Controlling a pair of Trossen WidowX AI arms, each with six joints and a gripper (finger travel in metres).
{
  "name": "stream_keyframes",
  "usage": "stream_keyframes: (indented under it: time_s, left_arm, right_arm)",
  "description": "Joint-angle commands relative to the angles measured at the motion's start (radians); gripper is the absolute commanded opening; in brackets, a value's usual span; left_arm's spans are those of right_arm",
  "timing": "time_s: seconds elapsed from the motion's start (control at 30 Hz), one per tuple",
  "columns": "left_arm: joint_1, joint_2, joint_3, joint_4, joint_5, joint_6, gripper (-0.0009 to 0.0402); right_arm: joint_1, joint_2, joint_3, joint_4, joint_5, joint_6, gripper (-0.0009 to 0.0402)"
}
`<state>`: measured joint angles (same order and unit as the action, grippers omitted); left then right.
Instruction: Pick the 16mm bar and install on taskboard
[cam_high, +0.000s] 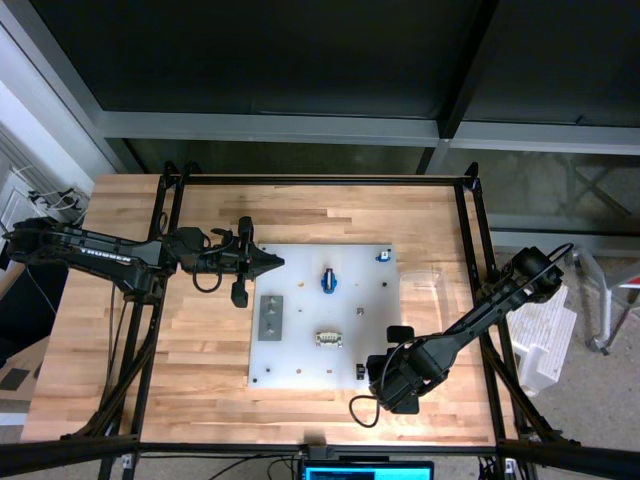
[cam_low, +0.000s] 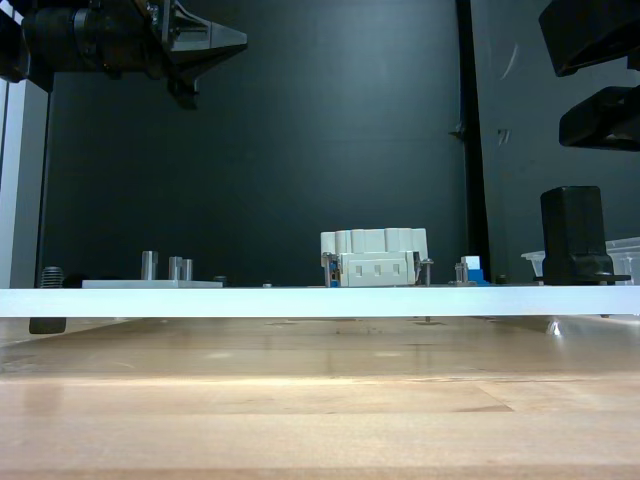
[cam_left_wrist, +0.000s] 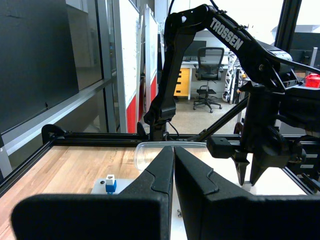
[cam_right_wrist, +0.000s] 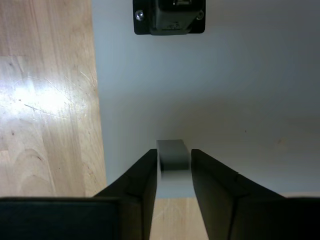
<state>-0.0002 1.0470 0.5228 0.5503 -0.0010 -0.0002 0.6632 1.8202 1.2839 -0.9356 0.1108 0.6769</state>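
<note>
Here, the right gripper (cam_right_wrist: 173, 167) is shown pinching the bar (cam_right_wrist: 173, 154) over a bare corner of the board (cam_right_wrist: 225, 90). The table (cam_right_wrist: 45, 100) is exposed past two edges, and a black connector (cam_right_wrist: 169, 17) is mounted well apart. The left gripper (cam_left_wrist: 174, 165), fingers pressed together, is seen over the board's far left edge.

The right gripper (cam_right_wrist: 173, 161), matt black plastic, clamps the bar (cam_right_wrist: 173, 151), a dull grey metal piece with a smooth face, between its jaws. Beneath the jaws lies the taskboard (cam_right_wrist: 225, 85), smooth matt white plastic. Beyond their tips sits a black plastic connector (cam_right_wrist: 169, 17) with a shiny metal screw (cam_right_wrist: 139, 15). Beside the jaws the table (cam_right_wrist: 45, 100) is pale sealed wood, finely scratched, with a soft glare. The left gripper (cam_left_wrist: 173, 167), the same matt black plastic, hangs over the taskboard's edge with its jaws pressed together. Past its tips lies a clear glossy plastic tray (cam_left_wrist: 146, 152).
</note>
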Motion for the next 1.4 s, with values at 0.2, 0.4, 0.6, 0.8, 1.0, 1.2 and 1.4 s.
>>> stream_keyframes:
  time_s: [0.2, 0.4, 0.6, 0.8, 1.0, 1.2, 1.4]
  left_arm:
    - [0.0, 0.0, 0.0, 0.0, 0.0, 0.0, 0.0]
    - [0.0, 0.0, 0.0, 0.0, 0.0, 0.0, 0.0]
    - [0.0, 0.0, 0.0, 0.0, 0.0, 0.0, 0.0]
    - [0.0, 0.0, 0.0, 0.0, 0.0, 0.0, 0.0]
    - [0.0, 0.0, 0.0, 0.0, 0.0, 0.0, 0.0]
    - [0.0, 0.0, 0.0, 0.0, 0.0, 0.0, 0.0]
    - [0.0, 0.0, 0.0, 0.0, 0.0, 0.0, 0.0]
  right_arm:
    - [0.0, -0.007, 0.011, 0.006, -0.007, -0.003, 0.017]
    - [0.0, -0.059, 0.011, -0.023, -0.009, -0.004, 0.02]
    - [0.0, -0.1, 0.011, -0.069, -0.007, -0.004, 0.0215]
    - [0.0, -0.114, 0.011, -0.071, -0.006, -0.004, 0.0213]
    - [-0.032, -0.201, 0.001, -0.051, 0.054, -0.032, 0.0181]
    - [-0.121, -0.34, -0.027, -0.027, 0.095, -0.114, 0.0116]
    - [-0.244, -0.474, -0.082, 0.06, 0.137, -0.254, 0.002]
